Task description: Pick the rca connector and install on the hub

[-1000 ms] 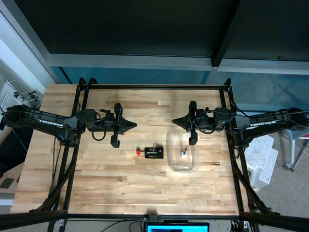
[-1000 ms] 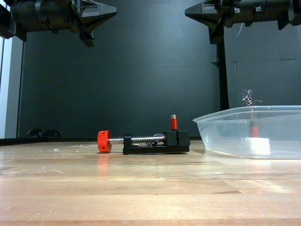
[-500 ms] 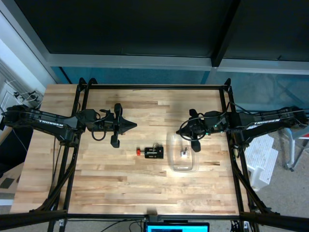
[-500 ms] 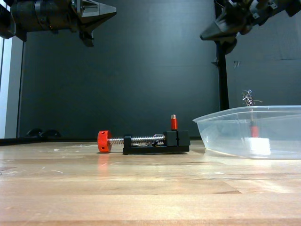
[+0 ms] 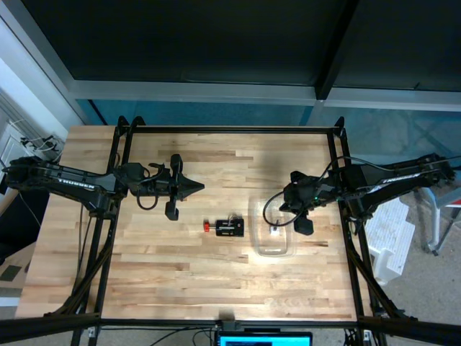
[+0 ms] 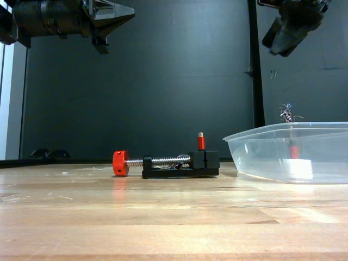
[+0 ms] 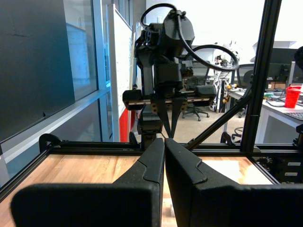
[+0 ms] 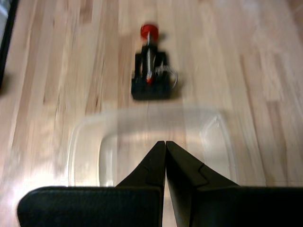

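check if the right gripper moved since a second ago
Yes: the right gripper swung down over the clear tray; the left gripper stays parked high, left of the hub.

"TROSSEN" printed white on left arm (image 5: 68, 180); lettering on right arm (image 5: 398, 176) too small to read

i work over a pale butcher-block table (image 5: 180, 274) ringed by a black metal frame (image 5: 230, 130). beyond its far edge a dark panel (image 5: 180, 43) fills the wall, with a teal glass band (image 5: 216, 113) below it. from table height the far side is one flat black backdrop (image 6: 179, 81). to my right the floor is grey carpet (image 5: 425, 288) with white sheets (image 5: 389, 241) lying on it. a lit blue screen (image 5: 264, 339) sits at the near edge. the left wrist camera looks into a bright office: tall glass panes (image 7: 80, 52), an office chair (image 7: 244, 74), and a white desk (image 7: 279, 108) bearing a red cup (image 7: 293, 96).
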{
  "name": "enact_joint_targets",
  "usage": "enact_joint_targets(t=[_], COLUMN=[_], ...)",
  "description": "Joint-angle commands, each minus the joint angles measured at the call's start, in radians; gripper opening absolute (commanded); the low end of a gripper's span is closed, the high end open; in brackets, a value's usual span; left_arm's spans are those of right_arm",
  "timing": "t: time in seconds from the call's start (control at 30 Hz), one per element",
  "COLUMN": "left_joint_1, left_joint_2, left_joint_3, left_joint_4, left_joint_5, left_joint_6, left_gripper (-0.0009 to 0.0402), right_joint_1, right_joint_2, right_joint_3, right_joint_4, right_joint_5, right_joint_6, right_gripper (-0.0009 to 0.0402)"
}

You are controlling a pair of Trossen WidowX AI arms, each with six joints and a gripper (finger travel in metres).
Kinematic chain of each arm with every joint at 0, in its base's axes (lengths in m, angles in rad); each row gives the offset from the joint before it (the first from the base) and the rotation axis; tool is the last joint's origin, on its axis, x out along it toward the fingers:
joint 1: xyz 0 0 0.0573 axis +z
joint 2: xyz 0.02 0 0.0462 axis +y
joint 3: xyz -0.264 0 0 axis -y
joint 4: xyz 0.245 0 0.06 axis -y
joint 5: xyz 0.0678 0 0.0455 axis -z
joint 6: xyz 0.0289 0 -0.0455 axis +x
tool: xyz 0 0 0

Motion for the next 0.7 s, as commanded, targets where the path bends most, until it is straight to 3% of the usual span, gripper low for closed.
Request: enact_joint_targets(t=[0.03, 0.27, 0.7], left_joint_1=[0.0, 0.0, 0.0], left_joint_2=[0.0, 0.0, 0.0], left_joint_3=[0.0, 0.0, 0.0], left_joint_4=[0.0, 0.0, 0.0], left_joint_5=[0.0, 0.0, 0.0], left_joint_6=[0.0, 0.0, 0.0], left_gripper=[0.0, 0.0, 0.0], right_joint_1=[0.031, 0.081, 0.113], right_joint_2=[0.056, 0.173, 0.29], right_joint_3=[0.071, 0.172, 0.184], right_joint_4=[-0.121, -0.269, -0.301], right_joint_5=[-0.001, -0.001, -0.023], right_joint_6=[0.005, 0.023, 0.027], right_gripper=[0.0, 0.0, 0.0])
